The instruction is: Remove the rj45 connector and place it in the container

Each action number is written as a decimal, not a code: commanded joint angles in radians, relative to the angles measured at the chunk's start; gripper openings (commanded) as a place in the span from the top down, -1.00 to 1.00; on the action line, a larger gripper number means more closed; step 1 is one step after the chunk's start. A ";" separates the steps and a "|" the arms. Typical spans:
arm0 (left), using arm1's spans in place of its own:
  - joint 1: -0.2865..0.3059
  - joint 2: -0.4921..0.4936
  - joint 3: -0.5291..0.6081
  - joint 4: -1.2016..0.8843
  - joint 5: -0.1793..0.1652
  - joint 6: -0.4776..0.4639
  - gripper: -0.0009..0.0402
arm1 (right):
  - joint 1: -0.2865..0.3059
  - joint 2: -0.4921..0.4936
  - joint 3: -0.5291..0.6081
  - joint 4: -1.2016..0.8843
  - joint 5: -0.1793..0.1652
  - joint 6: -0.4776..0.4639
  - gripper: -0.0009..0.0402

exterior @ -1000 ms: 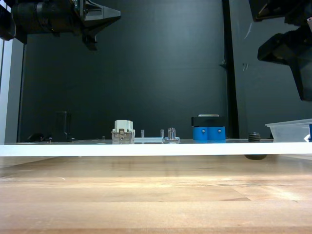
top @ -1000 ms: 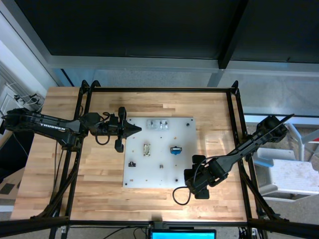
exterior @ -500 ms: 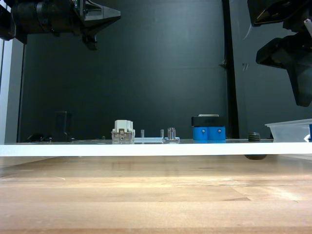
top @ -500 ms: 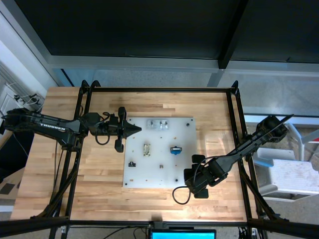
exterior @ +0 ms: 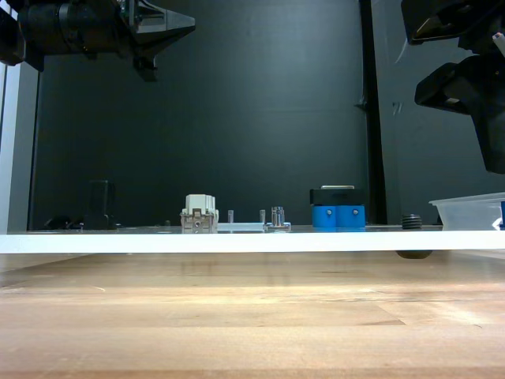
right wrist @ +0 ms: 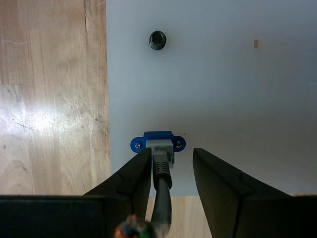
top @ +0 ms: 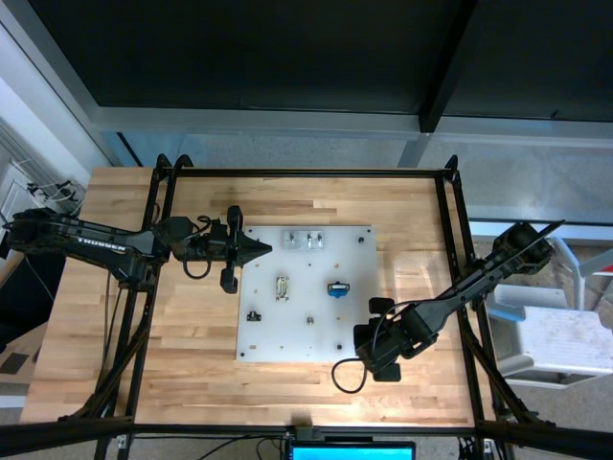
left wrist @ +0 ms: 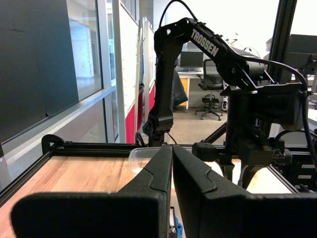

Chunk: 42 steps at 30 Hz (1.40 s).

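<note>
Camera on the right wrist alone shows the rj45 connector (right wrist: 160, 163), plugged in at the board (right wrist: 223, 89) edge between the spread jaws of the right gripper (right wrist: 170, 151); left gripper (top: 261, 248), pinched together, hangs level above the board's left edge.

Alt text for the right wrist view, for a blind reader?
The right gripper, jaws open, hovers over the rj45 connector plugged into a blue socket on the white board; a black knob sits beyond. The left gripper, outside this view, hangs over the board's left edge.

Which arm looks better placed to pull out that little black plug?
Right. The right gripper hovers open around the rj45 connector; the left gripper hangs shut across the board.
</note>
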<state>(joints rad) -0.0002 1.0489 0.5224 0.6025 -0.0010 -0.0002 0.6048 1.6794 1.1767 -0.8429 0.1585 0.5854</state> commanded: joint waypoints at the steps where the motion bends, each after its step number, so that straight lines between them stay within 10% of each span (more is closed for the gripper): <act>1: 0.000 0.000 0.000 0.000 0.000 0.000 0.95 | 0.001 0.000 -0.004 0.002 -0.003 -0.002 0.45; 18: 0.000 0.000 0.000 0.000 0.000 0.000 0.95 | 0.005 0.000 -0.006 0.015 -0.005 -0.025 0.97; 42: 0.000 0.000 0.000 0.000 0.000 0.000 0.95 | 0.011 -0.052 0.033 -0.036 -0.013 -0.029 0.96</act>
<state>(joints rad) -0.0002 1.0489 0.5228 0.6022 -0.0006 -0.0002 0.6159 1.6348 1.2037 -0.8833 0.1455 0.5552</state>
